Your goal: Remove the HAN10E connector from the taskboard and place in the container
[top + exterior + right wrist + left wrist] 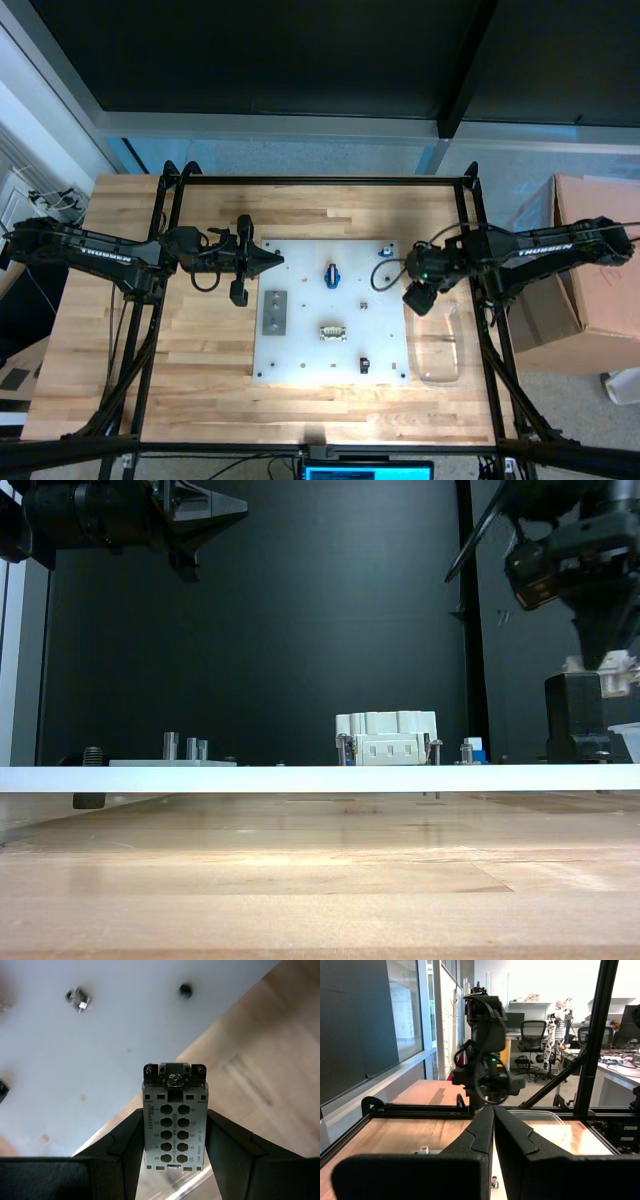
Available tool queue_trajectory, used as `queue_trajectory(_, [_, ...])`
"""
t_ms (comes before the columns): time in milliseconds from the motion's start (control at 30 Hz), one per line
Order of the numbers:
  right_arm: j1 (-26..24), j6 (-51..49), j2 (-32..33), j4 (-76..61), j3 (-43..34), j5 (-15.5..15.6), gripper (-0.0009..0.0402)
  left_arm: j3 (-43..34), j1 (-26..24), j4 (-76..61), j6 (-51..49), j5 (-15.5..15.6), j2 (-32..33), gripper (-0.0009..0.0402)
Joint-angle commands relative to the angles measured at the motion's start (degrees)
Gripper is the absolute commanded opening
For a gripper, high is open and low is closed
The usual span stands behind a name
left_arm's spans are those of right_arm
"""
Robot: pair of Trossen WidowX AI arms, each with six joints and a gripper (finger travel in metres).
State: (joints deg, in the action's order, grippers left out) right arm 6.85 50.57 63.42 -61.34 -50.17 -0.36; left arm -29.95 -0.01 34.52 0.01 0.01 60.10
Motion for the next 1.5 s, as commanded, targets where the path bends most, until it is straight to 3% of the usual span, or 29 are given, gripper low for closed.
queue_trajectory(33, [4.8,4.2,0.0,0.0,0.2,-0.1,0.0055,0.0,0.0,0.0,0.0,0.0,0.0,0.0000])
queue_trajectory(300, [16.7,14.9,0.0,0.1,0.8,-0.2,0.0055,0.0,0.0,0.0,0.0,0.0,0.0,0.0000])
queue_trajectory(533, [24.2,22.8,0.0,1.7,4.4,-0.7,0.0055,0.0,0.0,0.0,0.0,0.0,0.0,0.0000])
queue_trajectory(933, [25.9,24.9,5.1,12.8,11.8,0.4,0.0059,0.0,0.0,0.0,0.0,0.0,0.0,0.0000])
queue_trajectory(1033, [25.9,24.5,6.4,12.9,11.8,0.5,0.0084,0.0,0.0,0.0,0.0,0.0,0.0,0.0000])
queue_trajectory(1367, [25.9,25.3,6.4,12.8,11.8,1.1,0.0232,0.0,0.0,0.0,0.0,0.0,0.0,0.0000])
queue_trajectory(1500, [25.9,25.5,6.4,12.3,11.6,2.0,0.0267,0.0,0.0,0.0,0.0,0.0,0.0,0.0000])
